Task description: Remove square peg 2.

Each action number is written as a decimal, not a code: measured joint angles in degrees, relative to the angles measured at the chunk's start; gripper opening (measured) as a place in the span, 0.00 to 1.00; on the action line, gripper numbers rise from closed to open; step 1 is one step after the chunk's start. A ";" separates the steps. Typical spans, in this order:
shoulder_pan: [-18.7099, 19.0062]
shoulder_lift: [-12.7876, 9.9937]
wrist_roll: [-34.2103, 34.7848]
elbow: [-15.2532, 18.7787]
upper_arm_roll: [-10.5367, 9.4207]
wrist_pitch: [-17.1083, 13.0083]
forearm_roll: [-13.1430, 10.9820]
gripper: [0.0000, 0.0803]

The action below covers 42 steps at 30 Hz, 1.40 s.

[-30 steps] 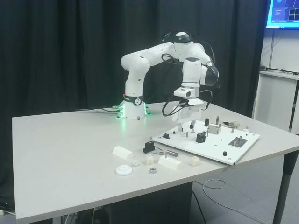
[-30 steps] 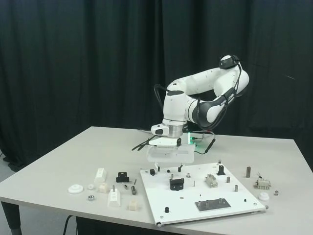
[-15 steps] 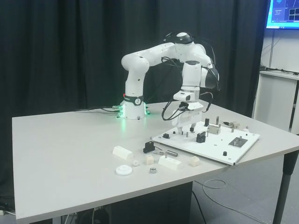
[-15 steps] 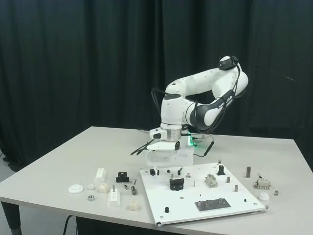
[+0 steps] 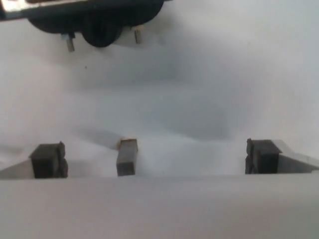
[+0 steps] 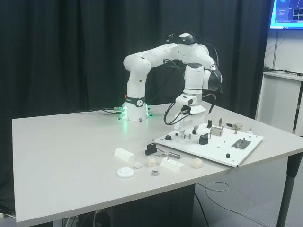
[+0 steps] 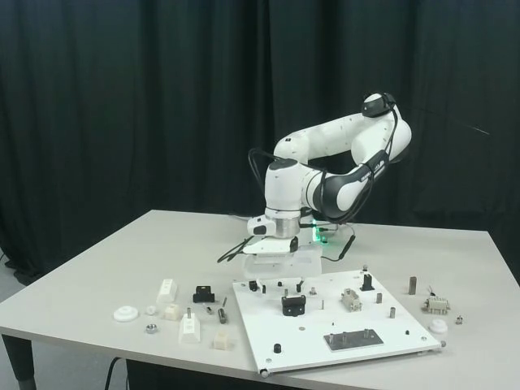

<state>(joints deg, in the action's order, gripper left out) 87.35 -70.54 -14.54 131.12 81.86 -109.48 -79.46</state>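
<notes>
With the jaws spread wide and empty around the small grey square metal peg (image 5: pixel 126 157), which stands upright between the two black fingertips (image 5: pixel 48 160) nearer one of them, I judge the white flat assembly board (image 7: pixel 366 345) approach complete and closing and extraction outstanding.

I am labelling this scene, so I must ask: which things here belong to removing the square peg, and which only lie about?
For the job: open gripper; square peg between its fingertips; white board.

Lying about: white gear, nut, black bracket, white blocks, all on the grey table.
</notes>
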 joint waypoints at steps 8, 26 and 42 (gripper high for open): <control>0.15 0.00 -2.07 0.00 -0.52 0.01 0.26 1.00; 1.61 -0.03 -4.08 0.16 -1.25 -0.15 1.44 1.00; 2.09 -0.04 -4.10 0.37 -1.21 -1.02 1.45 0.43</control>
<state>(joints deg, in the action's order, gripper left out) 89.44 -70.58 -18.65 131.49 80.65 -110.50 -78.01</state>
